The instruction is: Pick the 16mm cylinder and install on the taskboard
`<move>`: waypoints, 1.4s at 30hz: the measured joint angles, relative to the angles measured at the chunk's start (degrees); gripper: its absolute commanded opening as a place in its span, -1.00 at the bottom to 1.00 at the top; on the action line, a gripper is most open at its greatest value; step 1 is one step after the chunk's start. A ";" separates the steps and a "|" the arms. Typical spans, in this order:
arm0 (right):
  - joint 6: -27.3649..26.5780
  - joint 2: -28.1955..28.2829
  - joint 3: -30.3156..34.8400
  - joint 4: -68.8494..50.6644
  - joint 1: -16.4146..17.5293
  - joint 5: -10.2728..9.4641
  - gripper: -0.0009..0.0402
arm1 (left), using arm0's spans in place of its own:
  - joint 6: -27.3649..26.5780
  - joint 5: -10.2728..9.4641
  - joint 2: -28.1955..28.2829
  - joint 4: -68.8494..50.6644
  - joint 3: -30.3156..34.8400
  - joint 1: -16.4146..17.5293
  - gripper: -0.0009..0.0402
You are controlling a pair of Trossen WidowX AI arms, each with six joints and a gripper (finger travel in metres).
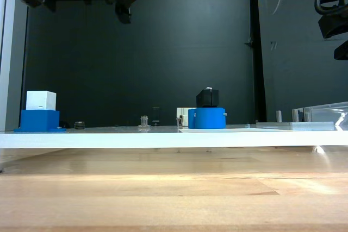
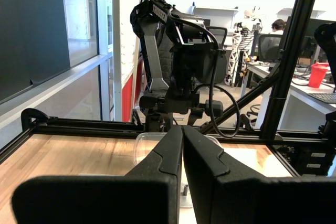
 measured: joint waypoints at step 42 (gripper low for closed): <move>-2.10 5.73 -8.46 11.85 0.42 0.87 -0.08 | 0.00 0.02 0.00 -0.02 -0.02 0.00 -0.96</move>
